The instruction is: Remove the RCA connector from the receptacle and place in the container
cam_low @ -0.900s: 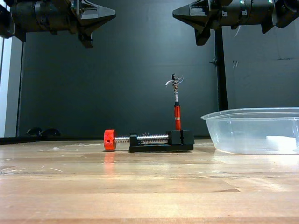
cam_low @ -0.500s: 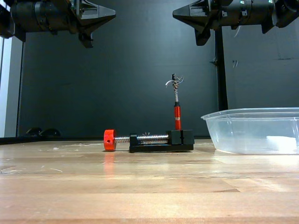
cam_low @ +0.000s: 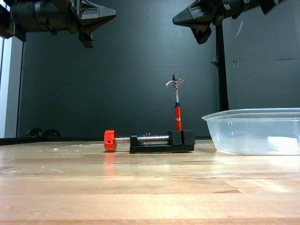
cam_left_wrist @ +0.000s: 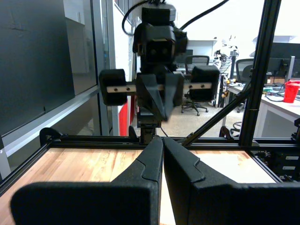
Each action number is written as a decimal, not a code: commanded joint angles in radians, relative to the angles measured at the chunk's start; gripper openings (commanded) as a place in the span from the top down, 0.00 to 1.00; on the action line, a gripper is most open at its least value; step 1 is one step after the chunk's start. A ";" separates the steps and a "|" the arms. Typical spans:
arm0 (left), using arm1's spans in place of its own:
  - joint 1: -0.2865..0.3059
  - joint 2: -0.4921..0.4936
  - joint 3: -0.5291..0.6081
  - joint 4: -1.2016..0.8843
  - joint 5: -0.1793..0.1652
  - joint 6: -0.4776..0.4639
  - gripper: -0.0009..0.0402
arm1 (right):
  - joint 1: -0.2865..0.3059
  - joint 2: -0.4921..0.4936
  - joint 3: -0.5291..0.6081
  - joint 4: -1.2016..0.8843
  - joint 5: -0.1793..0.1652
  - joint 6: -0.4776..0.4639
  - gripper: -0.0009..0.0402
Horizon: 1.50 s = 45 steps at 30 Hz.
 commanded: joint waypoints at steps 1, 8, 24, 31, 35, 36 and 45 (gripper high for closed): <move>0.000 0.000 0.000 0.000 0.000 0.000 0.98 | 0.011 0.063 0.094 -0.179 0.002 0.001 0.98; 0.000 0.000 0.000 0.000 0.000 0.000 0.98 | 0.035 0.195 0.248 -0.408 0.002 0.001 0.98; 0.000 0.000 0.000 0.000 0.000 0.000 0.98 | 0.069 0.378 0.406 -0.650 0.067 0.020 0.84; 0.000 0.000 0.000 0.000 0.000 0.000 0.98 | 0.086 0.417 0.404 -0.665 0.088 0.029 0.63; 0.000 0.000 0.000 0.000 0.000 0.000 0.98 | 0.101 0.457 0.404 -0.665 0.108 0.036 0.56; 0.000 0.000 0.000 0.000 0.000 0.000 0.98 | 0.104 0.468 0.404 -0.663 0.107 0.040 0.55; 0.000 0.000 0.000 0.000 0.000 0.000 0.98 | 0.116 0.549 0.404 -0.635 0.107 0.053 0.53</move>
